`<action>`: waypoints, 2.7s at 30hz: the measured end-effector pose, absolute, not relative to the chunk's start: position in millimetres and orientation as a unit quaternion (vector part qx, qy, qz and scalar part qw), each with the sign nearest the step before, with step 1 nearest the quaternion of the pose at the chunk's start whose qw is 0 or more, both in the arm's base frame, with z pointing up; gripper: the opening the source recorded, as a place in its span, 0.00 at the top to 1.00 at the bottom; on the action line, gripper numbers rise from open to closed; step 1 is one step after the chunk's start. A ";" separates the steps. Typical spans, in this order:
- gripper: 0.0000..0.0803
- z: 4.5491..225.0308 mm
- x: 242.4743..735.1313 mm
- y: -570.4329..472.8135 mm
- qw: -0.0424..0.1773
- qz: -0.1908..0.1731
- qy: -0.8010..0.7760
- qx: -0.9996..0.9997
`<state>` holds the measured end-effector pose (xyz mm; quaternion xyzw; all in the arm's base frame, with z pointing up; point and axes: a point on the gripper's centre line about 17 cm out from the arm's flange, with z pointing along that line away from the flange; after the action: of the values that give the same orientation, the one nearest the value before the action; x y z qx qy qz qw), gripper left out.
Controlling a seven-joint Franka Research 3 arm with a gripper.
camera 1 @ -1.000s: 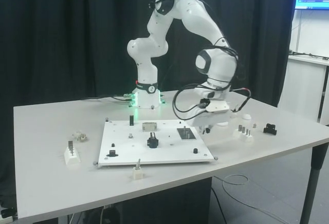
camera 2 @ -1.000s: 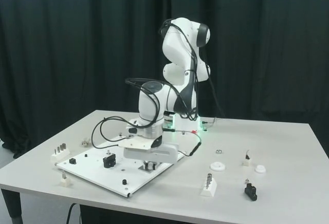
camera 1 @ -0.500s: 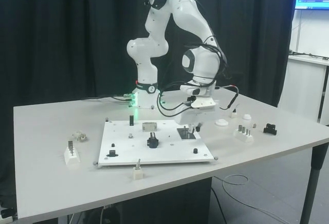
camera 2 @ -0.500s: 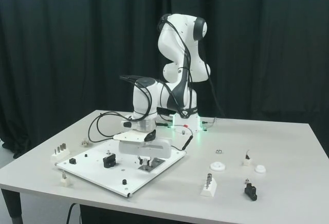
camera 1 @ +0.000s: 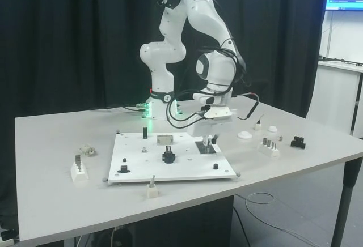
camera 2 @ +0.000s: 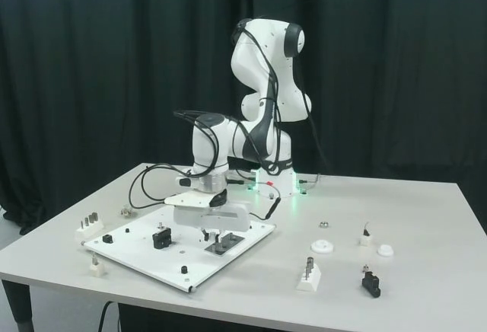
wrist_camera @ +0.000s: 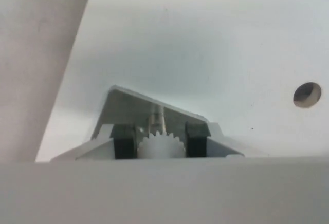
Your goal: Insert small gear.
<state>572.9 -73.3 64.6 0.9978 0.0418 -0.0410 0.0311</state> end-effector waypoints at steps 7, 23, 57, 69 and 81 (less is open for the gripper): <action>0.75 62.6 570.7 -74.2 0.027 -0.042 0.042 0.998; 0.75 54.1 572.8 -75.1 0.017 -0.020 0.045 0.999; 0.75 49.3 569.4 -70.2 0.005 -0.017 0.062 0.998; 0.75 49.5 570.0 -65.0 0.004 -0.017 0.078 0.997; 0.75 49.5 569.8 -65.6 0.004 -0.018 0.085 0.996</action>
<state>569.8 -65.6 49.5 0.9962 0.0847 -0.0176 0.0042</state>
